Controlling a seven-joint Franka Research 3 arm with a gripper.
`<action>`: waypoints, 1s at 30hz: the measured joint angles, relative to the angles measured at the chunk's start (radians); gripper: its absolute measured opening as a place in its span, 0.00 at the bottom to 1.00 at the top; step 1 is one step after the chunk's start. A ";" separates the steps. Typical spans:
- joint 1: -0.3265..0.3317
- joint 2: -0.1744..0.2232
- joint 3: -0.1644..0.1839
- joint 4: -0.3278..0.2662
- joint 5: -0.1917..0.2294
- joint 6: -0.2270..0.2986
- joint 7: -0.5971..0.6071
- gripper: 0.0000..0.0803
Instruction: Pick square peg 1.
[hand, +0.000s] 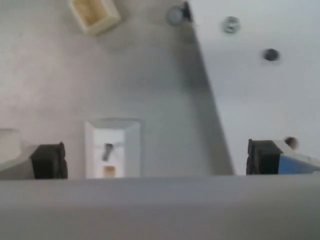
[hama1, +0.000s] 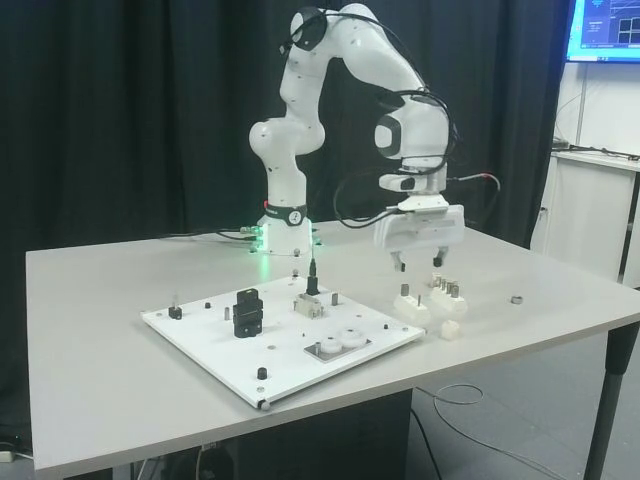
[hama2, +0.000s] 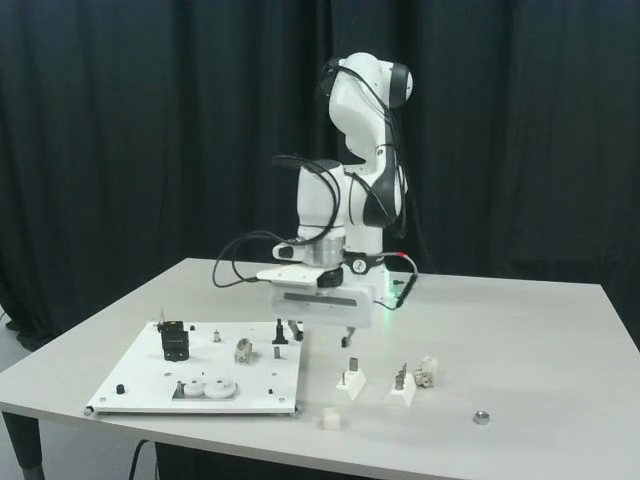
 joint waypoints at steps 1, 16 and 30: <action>0.000 0.006 0.005 0.001 0.001 0.006 0.011 1.00; 0.003 0.082 0.043 0.026 0.008 0.024 0.103 1.00; 0.003 0.125 0.049 0.026 0.021 0.025 0.114 1.00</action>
